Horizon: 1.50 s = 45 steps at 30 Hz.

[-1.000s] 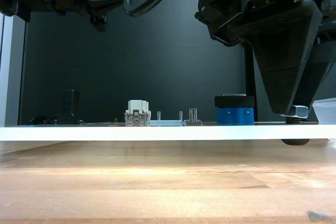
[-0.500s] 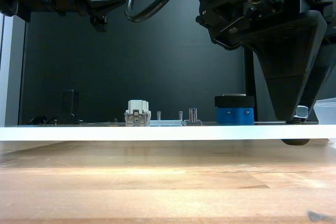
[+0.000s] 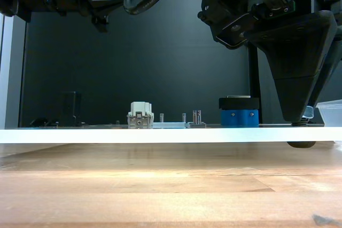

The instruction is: Unfasten the M12 fastener and place in the container

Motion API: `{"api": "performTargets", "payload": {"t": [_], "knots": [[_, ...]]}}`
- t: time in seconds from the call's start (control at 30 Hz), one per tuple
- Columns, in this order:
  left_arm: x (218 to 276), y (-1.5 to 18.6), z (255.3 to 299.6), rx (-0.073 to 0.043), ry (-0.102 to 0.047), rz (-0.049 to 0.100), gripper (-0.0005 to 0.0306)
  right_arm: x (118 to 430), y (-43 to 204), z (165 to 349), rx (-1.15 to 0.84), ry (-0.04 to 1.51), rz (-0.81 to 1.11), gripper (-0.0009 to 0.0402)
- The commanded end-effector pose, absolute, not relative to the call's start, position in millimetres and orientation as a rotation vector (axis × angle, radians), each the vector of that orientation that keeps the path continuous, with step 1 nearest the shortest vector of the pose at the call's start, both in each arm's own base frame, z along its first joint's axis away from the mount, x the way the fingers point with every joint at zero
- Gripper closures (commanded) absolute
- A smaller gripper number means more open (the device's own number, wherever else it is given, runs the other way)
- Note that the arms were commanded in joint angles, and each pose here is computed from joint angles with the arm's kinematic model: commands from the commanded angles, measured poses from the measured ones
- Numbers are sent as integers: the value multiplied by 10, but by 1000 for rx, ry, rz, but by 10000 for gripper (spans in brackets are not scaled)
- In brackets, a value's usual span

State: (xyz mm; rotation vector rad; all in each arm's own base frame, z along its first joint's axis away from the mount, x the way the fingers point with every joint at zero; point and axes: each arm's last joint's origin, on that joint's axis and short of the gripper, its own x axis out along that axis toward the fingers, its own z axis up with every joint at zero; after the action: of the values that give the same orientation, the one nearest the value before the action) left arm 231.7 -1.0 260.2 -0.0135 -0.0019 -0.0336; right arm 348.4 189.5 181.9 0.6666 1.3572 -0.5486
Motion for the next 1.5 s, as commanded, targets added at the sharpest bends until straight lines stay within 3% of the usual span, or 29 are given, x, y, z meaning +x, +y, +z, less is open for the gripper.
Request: {"api": "performTargets", "payload": {"t": [0.03,0.5,1.13,1.5], "knots": [[2317,-10,2602,-13,-2,-34,300,3483,1896,1820,632,1368,-516,389],[2317,-10,2602,-13,-2,-34,300,3485,1904,1821,153,1437,-68,391],[2317,-10,2602,-13,-2,-34,300,3423,1870,2127,157,1375,-17,391],[2317,-9,2602,-13,-2,-33,300,3144,1715,2309,152,1375,-27,391]]}}
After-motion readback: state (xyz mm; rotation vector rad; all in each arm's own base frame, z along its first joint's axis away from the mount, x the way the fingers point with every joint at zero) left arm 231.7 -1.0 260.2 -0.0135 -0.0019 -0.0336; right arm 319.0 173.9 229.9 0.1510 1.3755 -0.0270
